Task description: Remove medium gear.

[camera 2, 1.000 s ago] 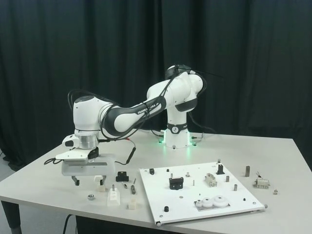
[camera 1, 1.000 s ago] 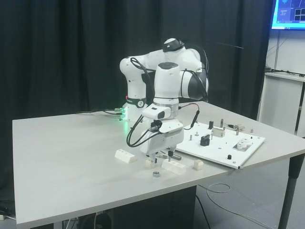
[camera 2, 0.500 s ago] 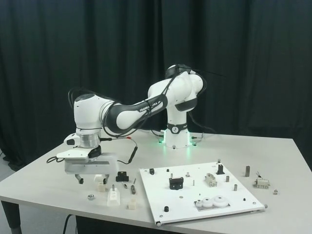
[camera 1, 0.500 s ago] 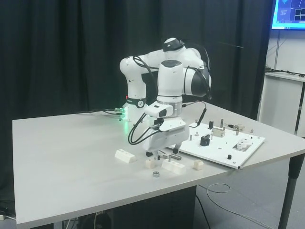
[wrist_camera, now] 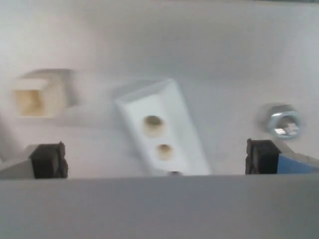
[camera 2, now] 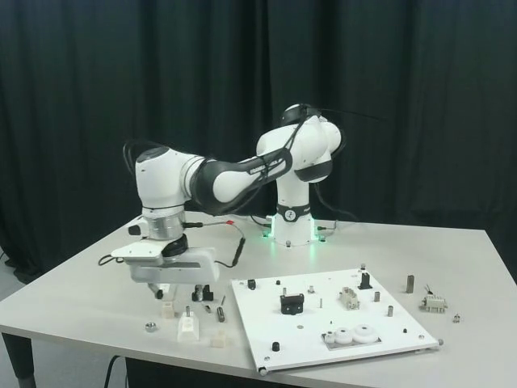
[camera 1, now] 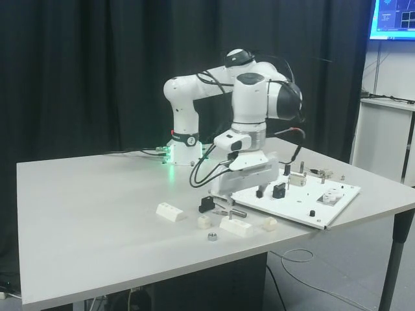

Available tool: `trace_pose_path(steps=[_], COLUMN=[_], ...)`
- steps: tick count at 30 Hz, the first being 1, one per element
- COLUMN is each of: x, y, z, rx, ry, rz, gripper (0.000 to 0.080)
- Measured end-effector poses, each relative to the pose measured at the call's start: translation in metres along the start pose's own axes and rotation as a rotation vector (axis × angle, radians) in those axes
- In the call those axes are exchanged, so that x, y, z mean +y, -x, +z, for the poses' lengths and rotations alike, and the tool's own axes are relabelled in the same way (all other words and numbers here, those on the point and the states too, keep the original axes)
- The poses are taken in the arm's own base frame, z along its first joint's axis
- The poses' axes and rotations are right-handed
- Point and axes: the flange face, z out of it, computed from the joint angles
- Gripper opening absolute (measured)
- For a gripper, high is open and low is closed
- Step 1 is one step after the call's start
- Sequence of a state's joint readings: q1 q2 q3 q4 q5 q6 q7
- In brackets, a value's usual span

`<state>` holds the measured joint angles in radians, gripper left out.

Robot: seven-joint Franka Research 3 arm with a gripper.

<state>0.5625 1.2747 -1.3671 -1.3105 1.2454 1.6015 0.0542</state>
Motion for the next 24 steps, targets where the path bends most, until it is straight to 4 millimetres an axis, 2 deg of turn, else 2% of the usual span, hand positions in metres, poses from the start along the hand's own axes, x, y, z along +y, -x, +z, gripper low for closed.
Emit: trace_pose_path(steps=[8,24], x=[-0.039,-0.117], y=[0.029,0.104], z=[0.004,0.018], rx=[-0.03,-0.052], ry=[0.003,0.044], rz=[0.047,0.154], gripper=[0.08,0.08])
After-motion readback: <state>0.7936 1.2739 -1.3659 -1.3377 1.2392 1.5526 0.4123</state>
